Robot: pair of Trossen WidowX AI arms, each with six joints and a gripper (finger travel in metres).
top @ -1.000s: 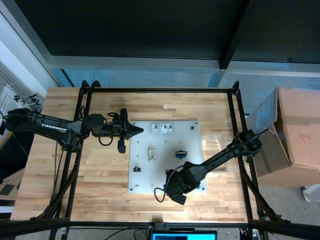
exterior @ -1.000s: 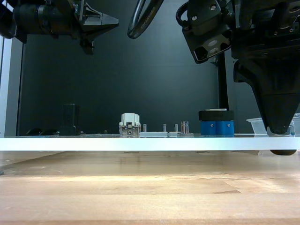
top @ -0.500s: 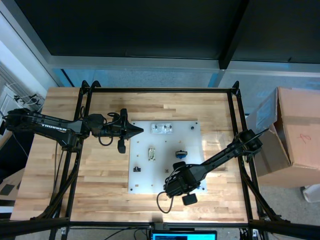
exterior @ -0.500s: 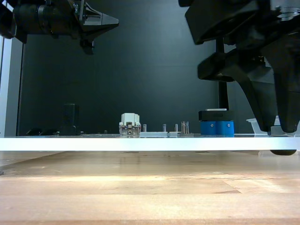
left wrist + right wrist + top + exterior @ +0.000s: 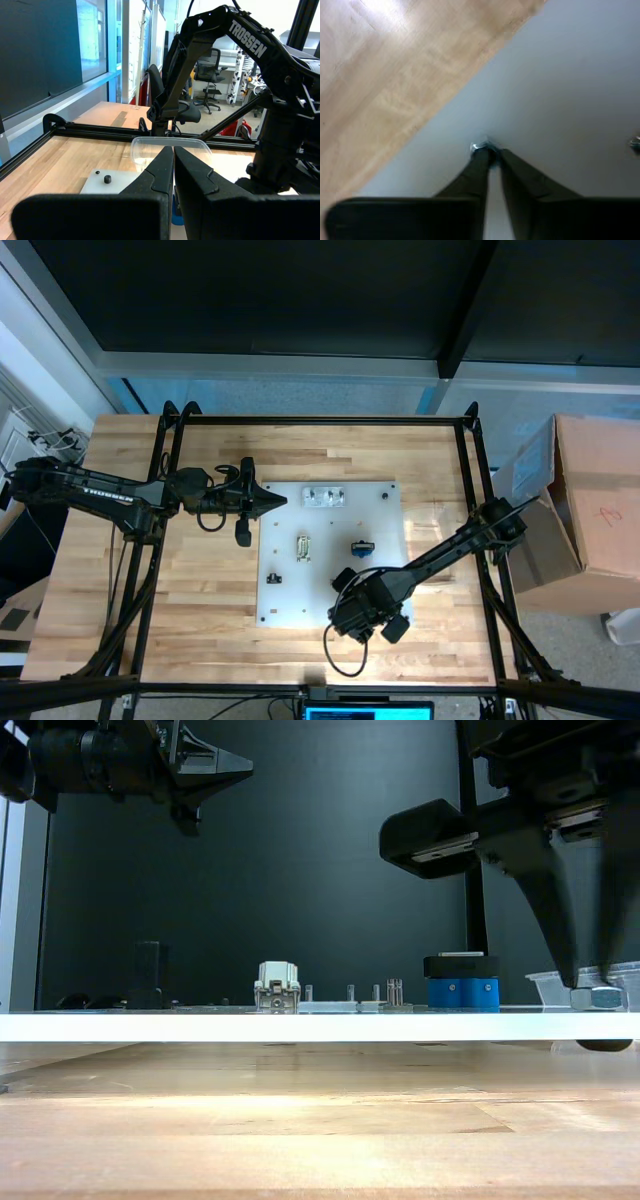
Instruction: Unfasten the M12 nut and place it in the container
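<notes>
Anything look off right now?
Nothing stands out. Right end effector pinches the M12 nut low at the board's near right edge; stud hidden. Left end effector hovers shut above the board's far left edge.

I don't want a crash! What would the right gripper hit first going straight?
Likely the white board: right gripper, shut on the nut, points down at it. Left gripper hovers at its left edge.

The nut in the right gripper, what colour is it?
Silver. The low view shows the nut best, pinched by the right gripper; the left gripper hangs high.
</notes>
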